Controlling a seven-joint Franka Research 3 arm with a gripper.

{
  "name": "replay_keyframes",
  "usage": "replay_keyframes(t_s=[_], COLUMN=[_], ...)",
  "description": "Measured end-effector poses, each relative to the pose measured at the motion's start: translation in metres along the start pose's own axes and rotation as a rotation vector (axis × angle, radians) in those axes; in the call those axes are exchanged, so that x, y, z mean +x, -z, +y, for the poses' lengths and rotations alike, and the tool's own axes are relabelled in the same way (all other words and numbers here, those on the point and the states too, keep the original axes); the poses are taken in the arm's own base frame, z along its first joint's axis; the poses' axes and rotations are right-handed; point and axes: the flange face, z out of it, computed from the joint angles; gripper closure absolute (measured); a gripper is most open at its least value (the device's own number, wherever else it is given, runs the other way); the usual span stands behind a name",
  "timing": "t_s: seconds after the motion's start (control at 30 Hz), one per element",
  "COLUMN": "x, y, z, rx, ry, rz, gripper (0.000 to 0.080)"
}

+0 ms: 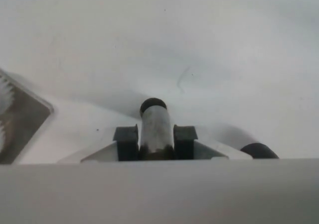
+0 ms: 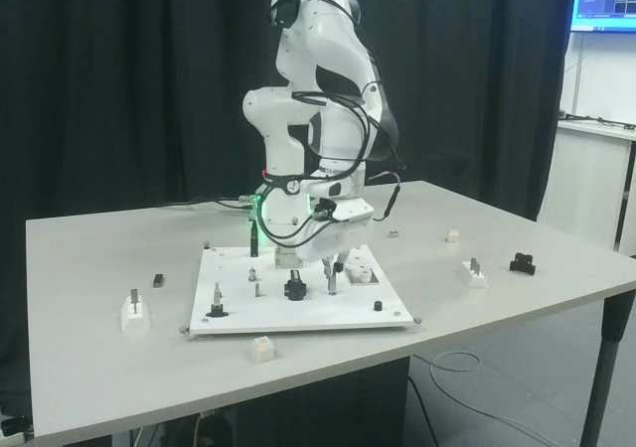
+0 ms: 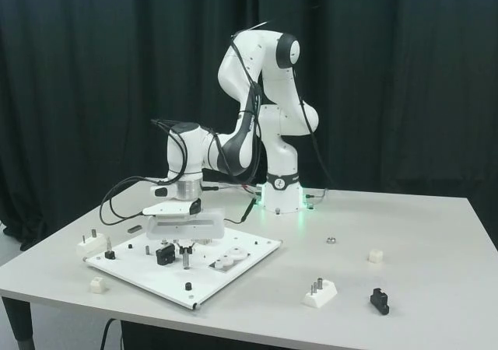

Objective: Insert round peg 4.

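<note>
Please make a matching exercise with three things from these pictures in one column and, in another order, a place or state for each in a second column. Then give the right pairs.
1. round peg
2. white board
3. gripper

A. lies flat on the grey table
B. shut on a peg
C. held upright between two fingers, above the board

Pairs: 1-C, 2-A, 3-B

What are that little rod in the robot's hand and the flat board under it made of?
The rod looks like polished metal: it is grey with a bright streak of reflection along its side, and its tip is a dull black, perhaps rubber or plastic. The board looks like matte white plastic or painted sheet: flat, even, without glare. The hand grips the rod.
</note>
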Motion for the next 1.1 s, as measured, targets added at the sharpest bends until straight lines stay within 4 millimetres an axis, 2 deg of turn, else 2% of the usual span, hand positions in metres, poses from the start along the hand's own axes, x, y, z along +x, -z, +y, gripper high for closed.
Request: replay_keyframes(t_s=[1.1], x=[0.0068], y=[-0.0077], z=[0.0032], rx=[0.021], ry=[-0.048], rz=[-0.025], gripper=[0.0656])
